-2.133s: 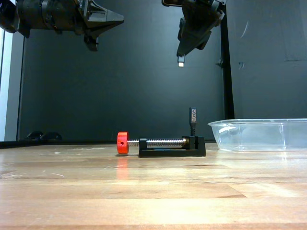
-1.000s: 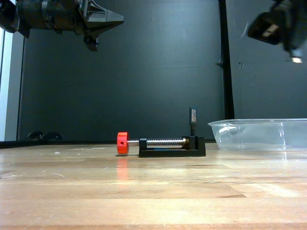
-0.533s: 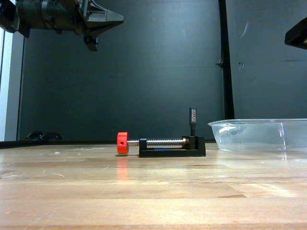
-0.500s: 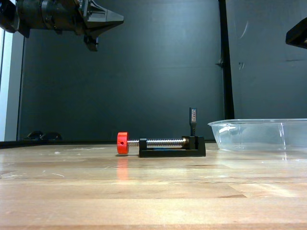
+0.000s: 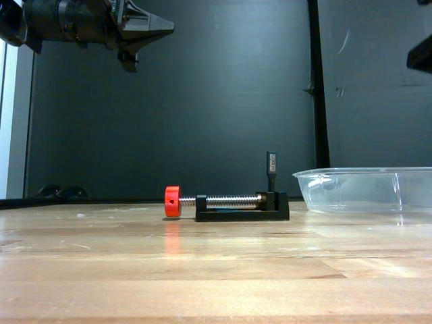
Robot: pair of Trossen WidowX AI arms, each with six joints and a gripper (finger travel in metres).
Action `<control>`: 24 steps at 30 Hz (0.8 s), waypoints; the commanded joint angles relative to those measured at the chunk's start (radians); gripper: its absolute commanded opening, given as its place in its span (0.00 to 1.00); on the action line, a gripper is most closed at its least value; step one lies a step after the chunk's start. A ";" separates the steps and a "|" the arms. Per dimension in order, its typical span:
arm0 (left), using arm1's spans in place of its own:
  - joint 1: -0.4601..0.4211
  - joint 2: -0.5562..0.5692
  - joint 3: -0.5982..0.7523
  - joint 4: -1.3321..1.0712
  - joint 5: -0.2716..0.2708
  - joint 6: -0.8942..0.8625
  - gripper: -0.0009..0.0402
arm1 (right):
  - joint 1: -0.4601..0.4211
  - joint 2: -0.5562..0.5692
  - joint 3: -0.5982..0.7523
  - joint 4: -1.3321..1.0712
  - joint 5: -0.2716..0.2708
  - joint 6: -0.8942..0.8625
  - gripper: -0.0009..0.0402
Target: Remove the USB-C connector from the USB-C receptacle and place in the container
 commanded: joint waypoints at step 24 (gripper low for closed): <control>0.000 0.000 0.000 0.000 0.000 0.000 0.02 | 0.000 0.003 -0.179 0.157 -0.008 0.043 0.31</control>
